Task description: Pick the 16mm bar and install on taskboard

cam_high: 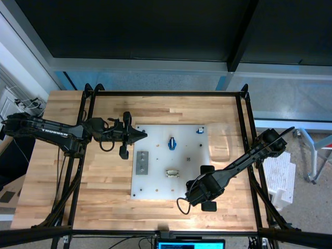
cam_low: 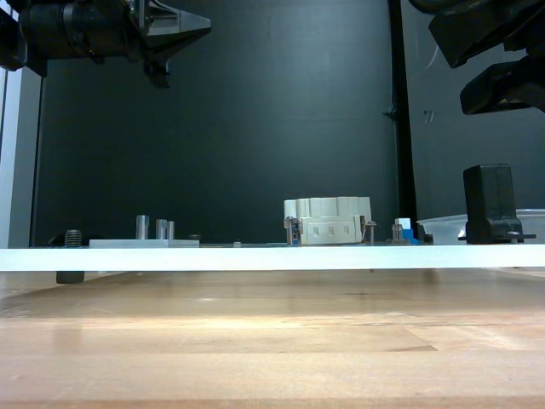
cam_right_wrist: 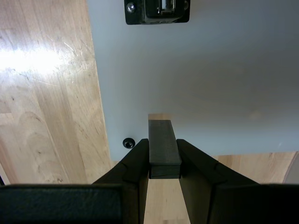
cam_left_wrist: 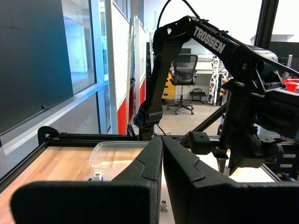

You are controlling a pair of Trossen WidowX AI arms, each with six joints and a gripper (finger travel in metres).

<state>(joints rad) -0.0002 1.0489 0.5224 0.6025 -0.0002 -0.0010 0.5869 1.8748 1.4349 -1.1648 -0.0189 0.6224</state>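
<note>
Appears to grip the 16mm bar (cam_right_wrist: 161, 133) lengthwise in the right end effector (cam_right_wrist: 162, 143) above the taskboard (cam_high: 155, 181), with the grey block (cam_high: 141, 162) leftward and beyond, nearer the clenched, empty left end effector (cam_high: 141, 135).

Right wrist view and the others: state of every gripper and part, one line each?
taskboard: flat on the table.
16mm bar: clamped, off the taskboard, not yet installed.
right gripper: shut on the 16mm bar, above the taskboard's near edge.
left gripper: shut, empty, raised over the taskboard's far left corner.
screen: lit.
</note>
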